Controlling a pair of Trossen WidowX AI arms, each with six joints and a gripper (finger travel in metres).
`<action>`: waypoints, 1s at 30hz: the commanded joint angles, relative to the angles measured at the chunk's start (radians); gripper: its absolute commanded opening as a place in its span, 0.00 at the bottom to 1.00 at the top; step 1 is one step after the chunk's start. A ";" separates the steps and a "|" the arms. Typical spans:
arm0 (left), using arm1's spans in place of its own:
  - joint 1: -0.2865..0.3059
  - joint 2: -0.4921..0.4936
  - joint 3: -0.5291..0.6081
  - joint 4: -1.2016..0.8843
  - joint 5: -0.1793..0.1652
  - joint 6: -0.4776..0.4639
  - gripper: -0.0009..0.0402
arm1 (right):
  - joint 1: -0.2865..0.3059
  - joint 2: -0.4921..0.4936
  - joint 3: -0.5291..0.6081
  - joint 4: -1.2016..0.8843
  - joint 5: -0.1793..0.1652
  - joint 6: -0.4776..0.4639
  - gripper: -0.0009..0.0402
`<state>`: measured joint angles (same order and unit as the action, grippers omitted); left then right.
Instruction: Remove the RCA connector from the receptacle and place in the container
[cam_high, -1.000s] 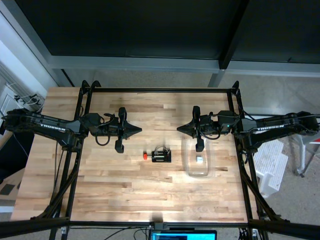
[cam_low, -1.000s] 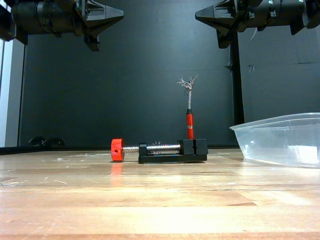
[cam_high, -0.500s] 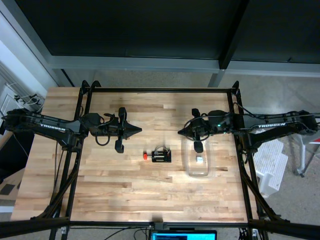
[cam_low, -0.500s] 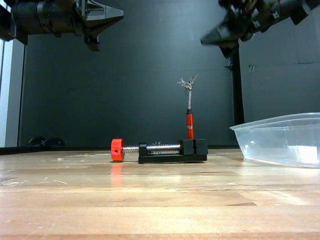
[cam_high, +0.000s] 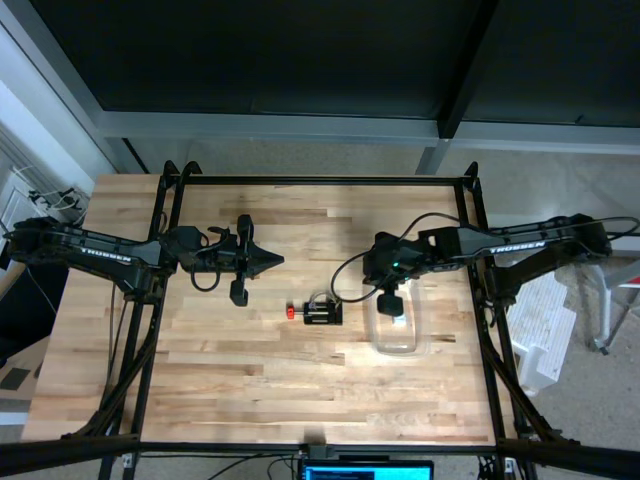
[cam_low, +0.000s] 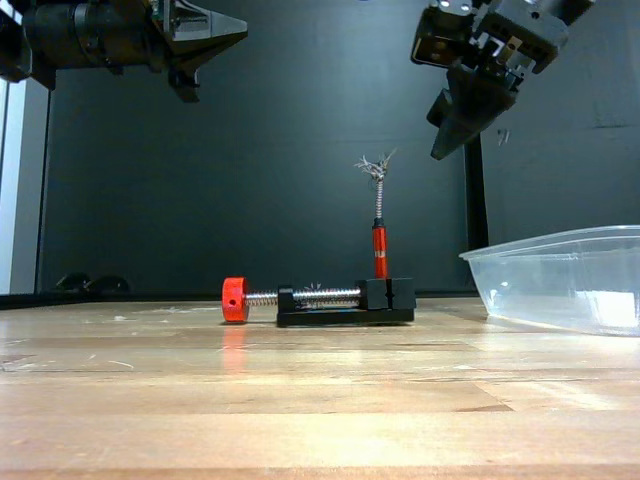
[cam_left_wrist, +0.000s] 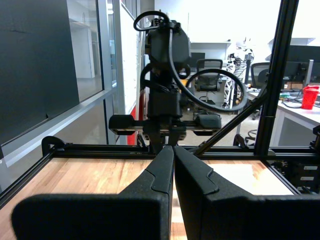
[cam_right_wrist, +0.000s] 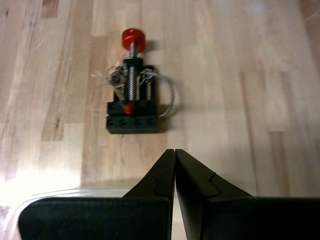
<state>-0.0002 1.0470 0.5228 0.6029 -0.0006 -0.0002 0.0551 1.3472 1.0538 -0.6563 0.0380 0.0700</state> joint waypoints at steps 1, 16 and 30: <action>0.000 0.000 0.000 0.000 0.000 0.000 0.02 | 0.035 0.047 0.049 -0.040 0.061 0.008 0.06; 0.000 0.000 0.000 0.000 0.000 0.000 0.02 | 0.115 0.254 0.142 -0.045 0.103 0.126 0.47; 0.000 0.000 0.000 0.000 0.000 0.000 0.02 | 0.121 0.360 0.142 0.111 0.101 0.132 0.51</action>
<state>-0.0002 1.0473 0.5228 0.6029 -0.0006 -0.0002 0.1749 1.7012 1.1961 -0.5564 0.1387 0.2028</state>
